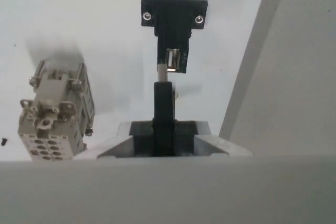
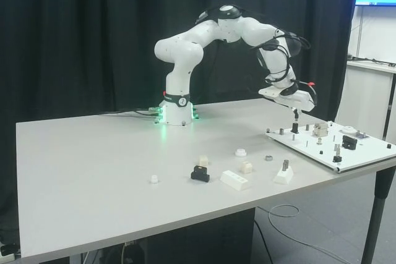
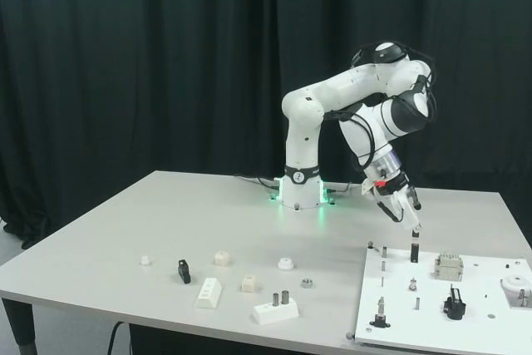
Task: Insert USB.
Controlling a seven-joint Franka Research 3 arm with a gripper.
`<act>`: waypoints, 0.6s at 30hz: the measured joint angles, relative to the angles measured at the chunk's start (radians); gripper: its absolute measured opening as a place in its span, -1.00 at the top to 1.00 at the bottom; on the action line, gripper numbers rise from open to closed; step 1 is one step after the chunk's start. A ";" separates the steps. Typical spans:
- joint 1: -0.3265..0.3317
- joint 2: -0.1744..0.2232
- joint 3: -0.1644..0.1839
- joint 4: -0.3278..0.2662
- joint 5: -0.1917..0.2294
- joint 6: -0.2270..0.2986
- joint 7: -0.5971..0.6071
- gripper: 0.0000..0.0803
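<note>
One small sideways offset is your risk: the gripper (image 1: 163, 129) pinches the USB plug (image 1: 163, 106), whose metal tip hangs just short of the black socket (image 1: 174, 59) on the white board (image 3: 465, 322), and could jam on the rim.

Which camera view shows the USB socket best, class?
The wrist view: the black USB socket fills the middle, its opening and two screws plain, with the USB plug in the gripper just before it. In both room views it is only a small dark block.
</note>
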 joint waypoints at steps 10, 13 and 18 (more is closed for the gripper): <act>0.000 0.000 0.000 -0.007 0.003 0.000 0.000 0.82; 0.000 0.000 0.000 -0.007 0.003 -0.001 0.000 0.82; 0.002 0.000 0.000 -0.009 0.004 -0.002 0.000 0.82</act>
